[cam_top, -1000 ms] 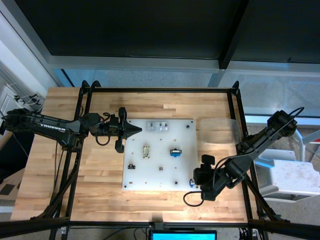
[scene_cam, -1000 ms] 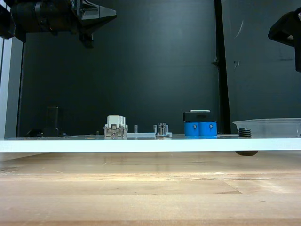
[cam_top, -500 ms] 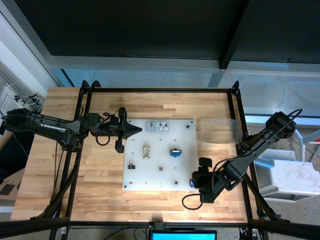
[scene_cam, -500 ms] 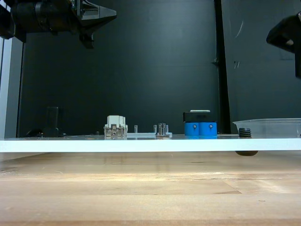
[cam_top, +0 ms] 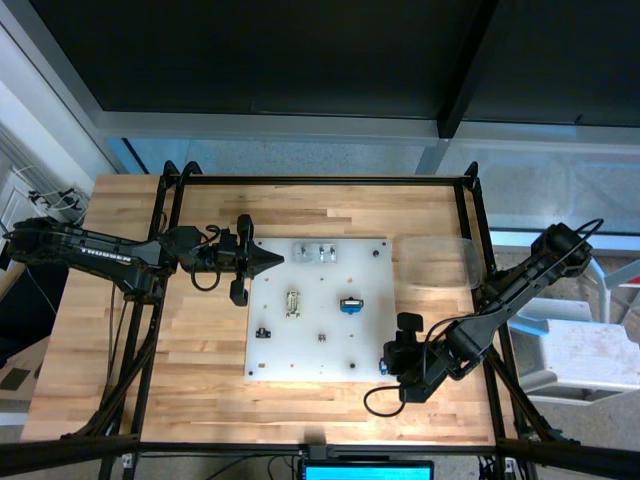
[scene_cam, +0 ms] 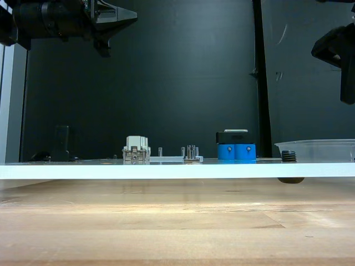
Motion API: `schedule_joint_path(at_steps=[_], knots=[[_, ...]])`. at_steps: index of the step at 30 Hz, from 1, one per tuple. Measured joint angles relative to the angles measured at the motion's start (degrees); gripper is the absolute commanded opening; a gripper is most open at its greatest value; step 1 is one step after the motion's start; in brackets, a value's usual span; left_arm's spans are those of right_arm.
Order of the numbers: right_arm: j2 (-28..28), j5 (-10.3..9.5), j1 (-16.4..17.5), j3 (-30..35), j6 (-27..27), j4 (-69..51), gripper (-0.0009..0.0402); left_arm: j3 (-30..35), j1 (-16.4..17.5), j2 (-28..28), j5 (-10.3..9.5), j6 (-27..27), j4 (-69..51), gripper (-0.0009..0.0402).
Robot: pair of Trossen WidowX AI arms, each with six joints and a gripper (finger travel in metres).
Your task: Remove the rj45 connector and place it in the container
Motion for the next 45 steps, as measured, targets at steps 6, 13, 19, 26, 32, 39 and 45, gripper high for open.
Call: schedule_joint_path(at_steps=[6,13,19,26,32,39,45], knots=[[0.28,0.00,-0.13,-2.36,-0.13,4.09,0.0190,0.02,0.00,0.00,0.00,0.00,0.00,0.0000],[1.11,0.00,-0.52,-3.08,-0.13,5.46,0.0190,0.02,0.00,0.00,0.00,-0.02,0.02,0.0000],[1.11,0.00,-0.83,-3.58,-0.11,5.70,0.0190,0.02,0.00,0.00,0.00,0.00,0.00,0.0000],[1.09,0.00,-0.87,-4.35,-0.11,6.71,0.0176,0.02,0.00,0.00,0.00,0.00,0.02,0.0000],[1.09,-0.09,-0.87,-4.37,-0.33,7.19,0.0139,0.00,0.00,0.00,0.00,0.00,0.02,0.0000],[1.09,-0.66,-0.87,-4.42,-0.33,8.02,0.0080,0.00,0.00,0.00,0.00,-0.02,0.02,0.0000],[1.09,-0.68,-0.85,-4.42,-0.33,7.98,0.0027,0.00,0.00,0.00,0.00,0.00,0.02,0.0000]])
